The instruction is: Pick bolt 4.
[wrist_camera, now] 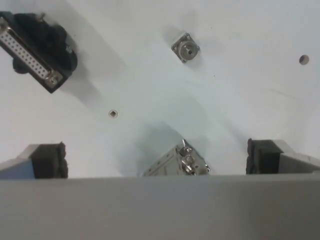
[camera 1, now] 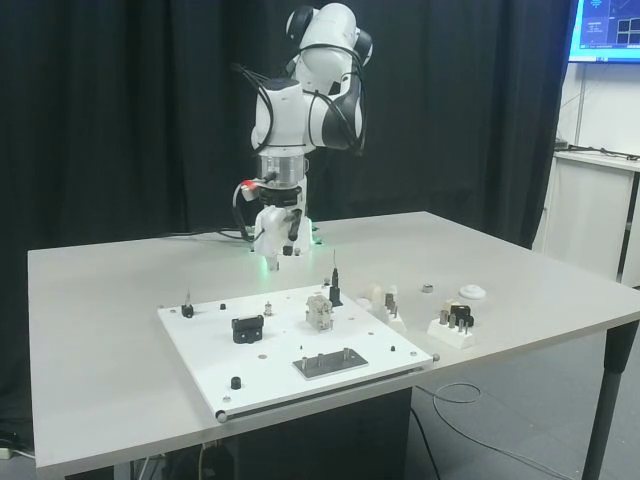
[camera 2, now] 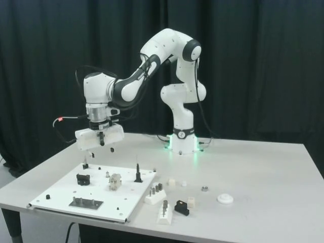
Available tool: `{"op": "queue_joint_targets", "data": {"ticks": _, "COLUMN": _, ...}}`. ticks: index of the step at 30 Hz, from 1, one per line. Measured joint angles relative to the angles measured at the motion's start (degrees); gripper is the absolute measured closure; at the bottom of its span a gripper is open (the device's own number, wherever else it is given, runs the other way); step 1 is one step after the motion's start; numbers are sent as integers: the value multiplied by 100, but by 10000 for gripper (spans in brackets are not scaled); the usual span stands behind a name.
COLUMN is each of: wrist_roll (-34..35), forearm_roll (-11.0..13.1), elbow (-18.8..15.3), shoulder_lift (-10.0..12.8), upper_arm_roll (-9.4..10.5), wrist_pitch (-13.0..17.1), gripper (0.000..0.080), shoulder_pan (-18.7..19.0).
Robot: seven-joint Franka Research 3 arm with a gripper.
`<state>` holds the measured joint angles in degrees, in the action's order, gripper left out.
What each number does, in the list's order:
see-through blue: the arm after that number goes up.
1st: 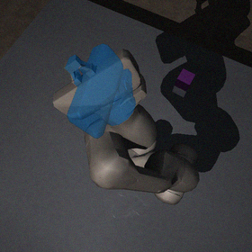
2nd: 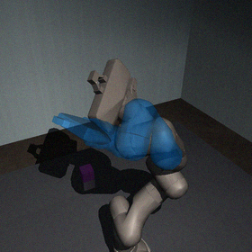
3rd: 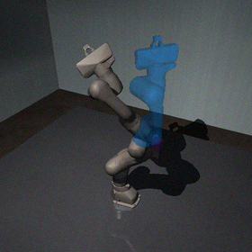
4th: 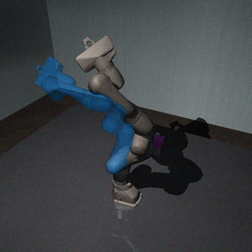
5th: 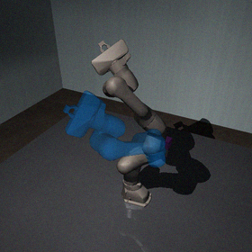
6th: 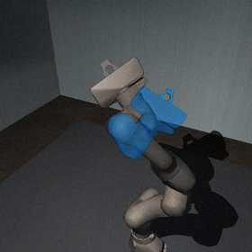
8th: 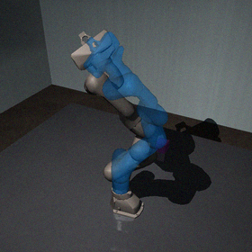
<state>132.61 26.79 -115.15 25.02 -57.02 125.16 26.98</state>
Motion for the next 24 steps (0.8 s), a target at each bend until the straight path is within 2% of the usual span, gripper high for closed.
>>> {"op": "queue_joint_targets", "data": {"ticks": 24, "wrist_roll": 175, "forearm_roll": 72, "elbow": -52, "shoulder_lift": -17, "upper_arm_roll": -65, "wrist_pitch": -2, "gripper": 3, "shoulder_pan": 103}}
